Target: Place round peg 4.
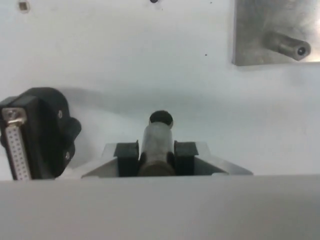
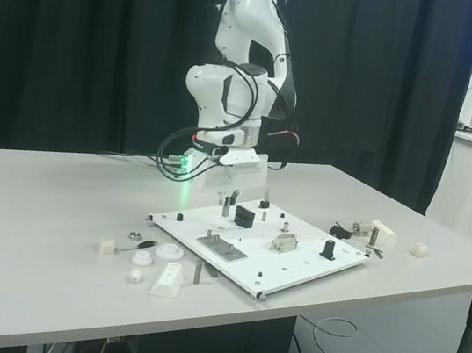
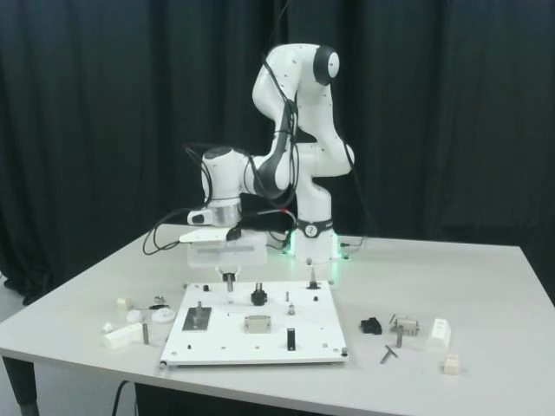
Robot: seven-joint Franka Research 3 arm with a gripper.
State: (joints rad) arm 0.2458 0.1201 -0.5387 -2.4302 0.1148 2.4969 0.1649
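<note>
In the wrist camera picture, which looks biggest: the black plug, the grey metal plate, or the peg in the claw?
1. Black plug
2. Grey metal plate, partly cut off by the edge, so it is close with the plug
3. Peg held in the gripper

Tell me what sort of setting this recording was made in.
Most likely a robotics lab: a white arm bolted to a grey table, black curtains behind, and a white assembly board with small parts.
</note>
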